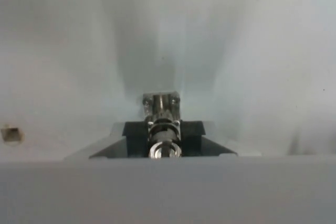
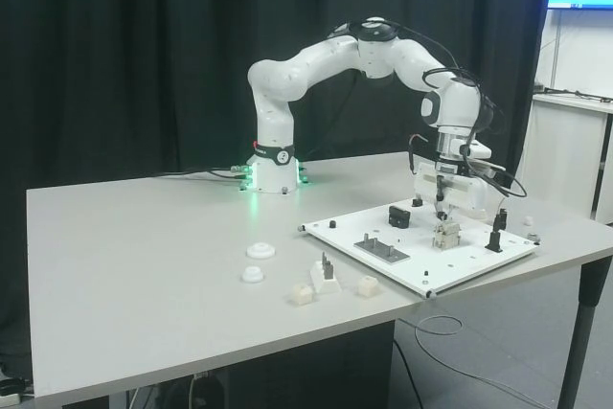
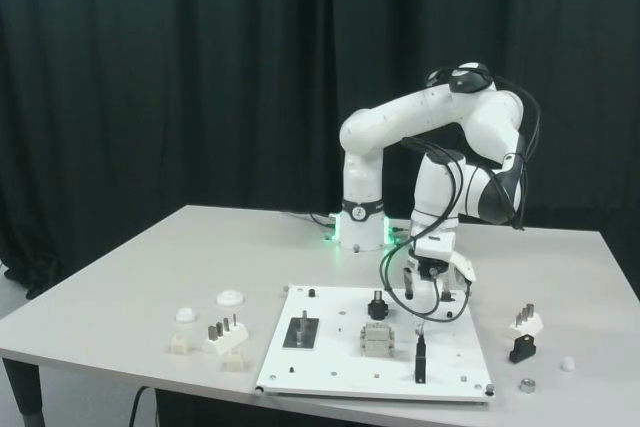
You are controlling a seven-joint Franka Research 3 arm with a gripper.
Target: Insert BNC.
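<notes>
So, going left to right in the second room view, we've got loose white pieces (image 3: 222, 335) on the table (image 3: 120, 277), then the white board (image 3: 330, 367), where our tool (image 3: 428, 295) hangs over the BNC socket (image 3: 375, 339), presumably lining up. Only the wrist view shows the BNC plug (image 1: 165, 139) pinched in the tool, just above that socket.

One white board (image 3: 330, 367), one arm (image 3: 420, 117), two white discs (image 2: 260, 250).

BNC plug (image 1: 165, 141) upright over square socket flange (image 1: 160, 99), white board (image 1: 252, 77).
</notes>
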